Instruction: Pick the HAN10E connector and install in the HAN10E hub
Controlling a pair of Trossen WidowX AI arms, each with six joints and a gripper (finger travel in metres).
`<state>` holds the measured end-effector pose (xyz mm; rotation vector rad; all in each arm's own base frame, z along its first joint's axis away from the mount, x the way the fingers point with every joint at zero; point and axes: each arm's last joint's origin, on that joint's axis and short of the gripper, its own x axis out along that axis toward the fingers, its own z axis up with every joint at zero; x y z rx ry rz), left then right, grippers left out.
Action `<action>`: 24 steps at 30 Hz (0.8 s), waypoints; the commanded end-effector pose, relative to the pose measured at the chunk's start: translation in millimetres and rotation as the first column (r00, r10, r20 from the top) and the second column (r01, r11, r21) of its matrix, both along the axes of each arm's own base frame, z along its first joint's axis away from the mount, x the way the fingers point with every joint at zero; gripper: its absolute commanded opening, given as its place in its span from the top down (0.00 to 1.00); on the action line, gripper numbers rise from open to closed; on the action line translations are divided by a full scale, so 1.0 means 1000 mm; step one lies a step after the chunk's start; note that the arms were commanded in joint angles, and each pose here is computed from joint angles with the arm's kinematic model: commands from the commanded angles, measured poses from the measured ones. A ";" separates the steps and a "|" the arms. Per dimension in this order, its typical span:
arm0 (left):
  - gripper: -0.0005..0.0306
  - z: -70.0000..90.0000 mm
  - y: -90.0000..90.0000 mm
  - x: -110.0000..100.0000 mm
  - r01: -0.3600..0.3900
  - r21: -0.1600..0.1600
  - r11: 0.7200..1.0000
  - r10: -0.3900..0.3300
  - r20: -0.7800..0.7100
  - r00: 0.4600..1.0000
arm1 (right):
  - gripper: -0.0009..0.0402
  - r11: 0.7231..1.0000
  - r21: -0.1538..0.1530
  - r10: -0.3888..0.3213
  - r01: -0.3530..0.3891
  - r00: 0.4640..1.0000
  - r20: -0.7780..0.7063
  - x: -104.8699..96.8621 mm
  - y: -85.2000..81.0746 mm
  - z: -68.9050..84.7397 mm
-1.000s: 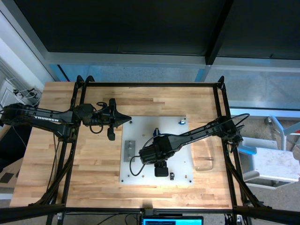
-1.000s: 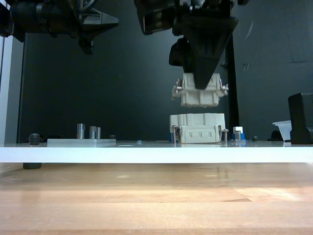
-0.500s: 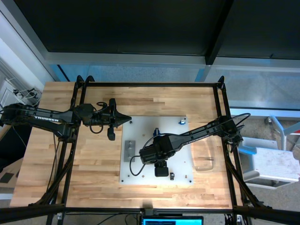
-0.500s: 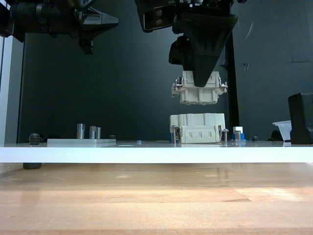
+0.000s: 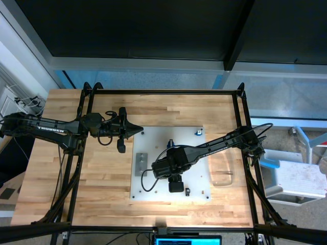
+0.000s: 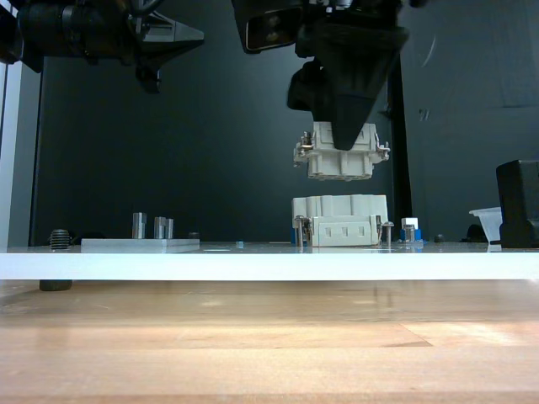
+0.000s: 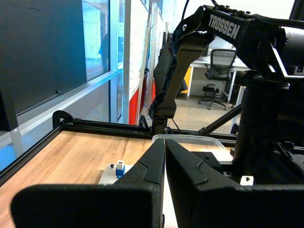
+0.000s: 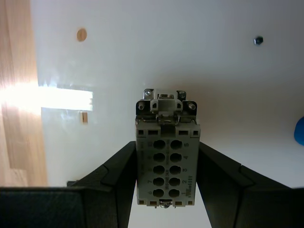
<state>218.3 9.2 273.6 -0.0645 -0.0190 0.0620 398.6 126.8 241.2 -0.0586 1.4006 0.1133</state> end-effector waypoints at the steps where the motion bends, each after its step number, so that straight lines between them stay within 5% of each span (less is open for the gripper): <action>1: 0.98 0.000 0.000 0.000 0.000 0.000 1.000 0.000 0.000 1.000 | 0.96 0.970 -0.042 0.239 -0.239 0.971 0.005 0.000 0.000 0.000; 5: 0.98 0.000 0.000 0.000 0.000 0.000 1.000 0.000 0.000 1.000 | 0.96 0.803 -0.104 0.589 -0.587 0.808 -0.015 -0.001 0.000 0.000; 8: 0.98 0.000 0.000 0.000 0.000 0.000 1.000 0.000 0.000 1.000 | 0.96 0.656 -0.132 0.746 -0.743 0.665 -0.035 -0.002 0.001 0.000; 11: 0.98 0.000 0.000 0.000 0.000 0.000 1.000 0.000 0.000 1.000 | 0.96 0.480 -0.158 0.868 -0.863 0.493 -0.056 -0.002 0.001 0.000; 14: 0.98 0.000 0.000 0.000 0.000 0.000 1.000 0.000 0.000 1.000 | 0.96 0.297 -0.176 0.946 -0.938 0.315 -0.081 -0.002 0.001 0.000; 18: 0.98 0.000 0.000 0.000 0.000 0.000 1.000 0.000 0.000 1.000 | 0.96 0.012 -0.195 0.992 -0.981 0.036 -0.120 -0.002 0.001 0.000; 20: 0.98 0.000 0.000 0.000 0.000 0.000 1.000 0.000 0.000 1.000 | 0.96 -0.147 -0.200 0.982 -0.969 -0.119 -0.144 -0.002 0.001 0.000; 24: 0.98 0.000 0.000 0.000 0.000 0.000 1.000 0.000 0.000 1.000 | 0.96 -0.419 -0.198 0.903 -0.886 -0.385 -0.189 -0.002 0.001 0.000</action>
